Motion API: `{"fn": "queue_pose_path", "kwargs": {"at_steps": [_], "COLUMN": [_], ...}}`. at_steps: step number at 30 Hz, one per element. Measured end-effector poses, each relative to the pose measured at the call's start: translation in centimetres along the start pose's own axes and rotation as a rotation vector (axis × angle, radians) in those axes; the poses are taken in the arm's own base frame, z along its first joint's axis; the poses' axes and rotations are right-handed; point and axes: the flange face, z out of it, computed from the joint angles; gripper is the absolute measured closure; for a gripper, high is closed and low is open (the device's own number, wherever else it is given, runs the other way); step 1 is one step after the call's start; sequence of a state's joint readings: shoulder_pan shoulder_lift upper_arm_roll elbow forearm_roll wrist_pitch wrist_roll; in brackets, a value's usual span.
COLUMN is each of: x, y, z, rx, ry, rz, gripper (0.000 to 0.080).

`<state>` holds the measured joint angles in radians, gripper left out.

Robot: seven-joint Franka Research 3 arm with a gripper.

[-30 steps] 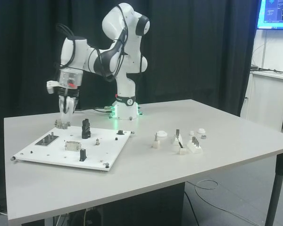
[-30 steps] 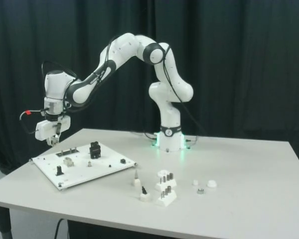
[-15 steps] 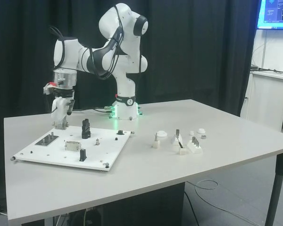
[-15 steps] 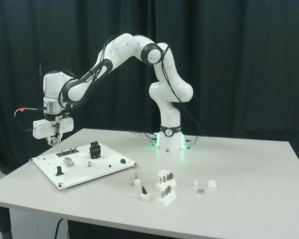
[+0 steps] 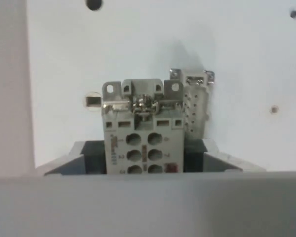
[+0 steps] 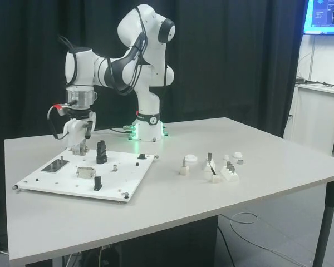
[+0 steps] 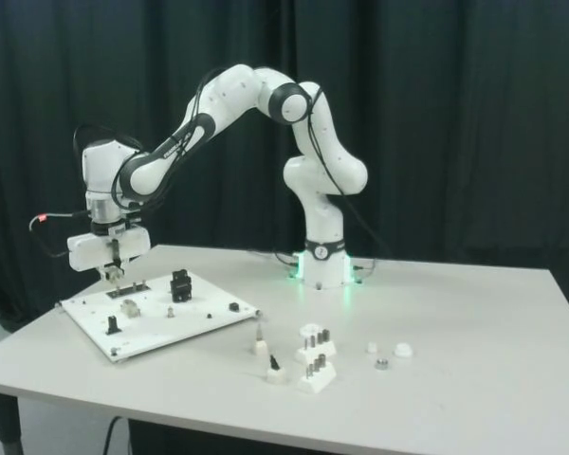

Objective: Insert waterproof.

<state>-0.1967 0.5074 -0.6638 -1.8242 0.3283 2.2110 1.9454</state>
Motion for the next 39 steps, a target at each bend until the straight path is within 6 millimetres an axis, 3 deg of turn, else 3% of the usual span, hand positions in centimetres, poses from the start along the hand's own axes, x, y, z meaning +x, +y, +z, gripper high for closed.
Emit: {"fn": "queue_pose_path", "kwargs": {"at_steps": [18,39], "x": [0.1,1.1], "y": [1.4,1.9], "z": [2.3,3.7], "rx": [-0.043,-0.026], "ry": [0.026,0.031], "rz": [-0.008,-0.031], "gripper": [0.0489,0.0489]}}
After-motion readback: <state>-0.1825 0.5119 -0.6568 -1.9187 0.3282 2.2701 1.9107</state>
